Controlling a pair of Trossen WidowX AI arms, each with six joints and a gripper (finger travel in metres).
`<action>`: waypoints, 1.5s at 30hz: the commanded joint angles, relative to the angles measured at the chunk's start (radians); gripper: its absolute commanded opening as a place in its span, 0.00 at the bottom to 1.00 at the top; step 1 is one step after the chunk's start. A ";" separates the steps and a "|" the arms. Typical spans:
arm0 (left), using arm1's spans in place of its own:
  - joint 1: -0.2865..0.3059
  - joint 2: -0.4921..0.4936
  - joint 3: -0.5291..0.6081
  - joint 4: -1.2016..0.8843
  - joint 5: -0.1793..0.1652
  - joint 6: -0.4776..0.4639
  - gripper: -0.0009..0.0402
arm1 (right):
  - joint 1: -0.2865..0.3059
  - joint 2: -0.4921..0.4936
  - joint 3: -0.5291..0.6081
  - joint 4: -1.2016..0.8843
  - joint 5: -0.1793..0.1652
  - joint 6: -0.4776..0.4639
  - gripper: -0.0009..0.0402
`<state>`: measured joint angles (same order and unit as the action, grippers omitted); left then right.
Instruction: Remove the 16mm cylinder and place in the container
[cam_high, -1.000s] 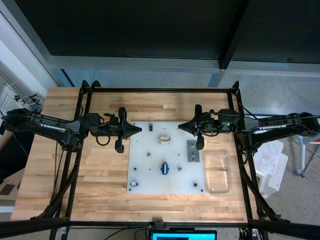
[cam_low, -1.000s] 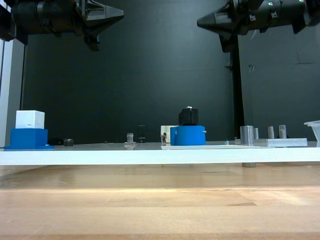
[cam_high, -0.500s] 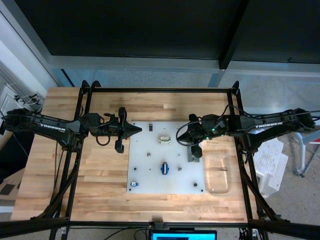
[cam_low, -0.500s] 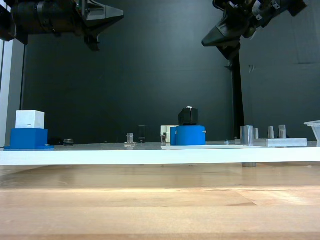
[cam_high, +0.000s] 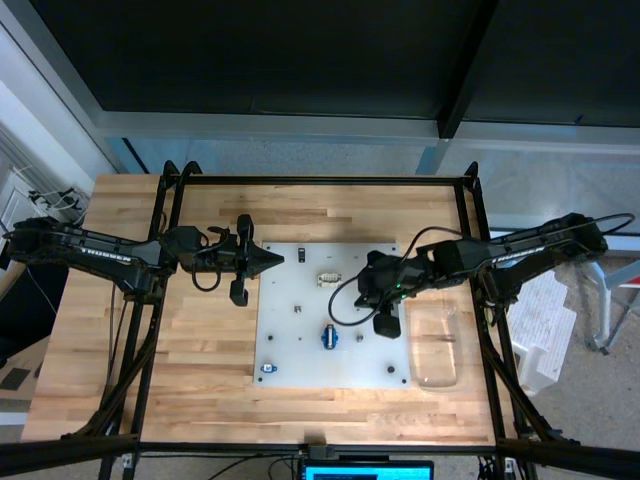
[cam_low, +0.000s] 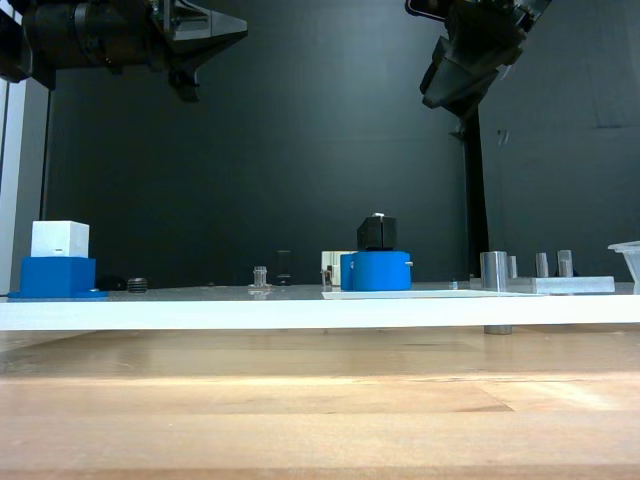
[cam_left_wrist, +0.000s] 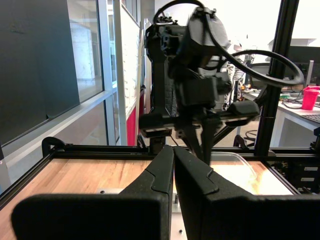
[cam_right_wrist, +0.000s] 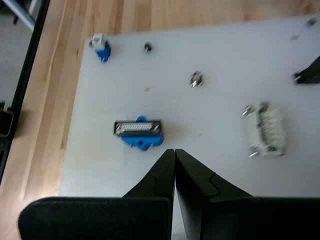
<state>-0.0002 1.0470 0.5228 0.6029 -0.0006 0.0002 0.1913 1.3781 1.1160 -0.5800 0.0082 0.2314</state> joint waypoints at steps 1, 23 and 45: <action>0.000 0.000 0.000 0.000 0.000 0.000 0.02 | 0.019 0.027 0.021 -0.017 0.000 0.017 0.02; 0.000 0.000 0.000 0.000 0.000 0.000 0.02 | 0.104 0.040 0.088 -0.194 0.105 0.131 0.35; 0.000 0.000 0.000 0.000 0.000 0.000 0.02 | 0.134 0.240 0.088 -0.276 0.095 0.181 0.59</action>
<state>-0.0002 1.0473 0.5228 0.6029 -0.0006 0.0002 0.3229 1.6096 1.2041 -0.8562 0.1043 0.4076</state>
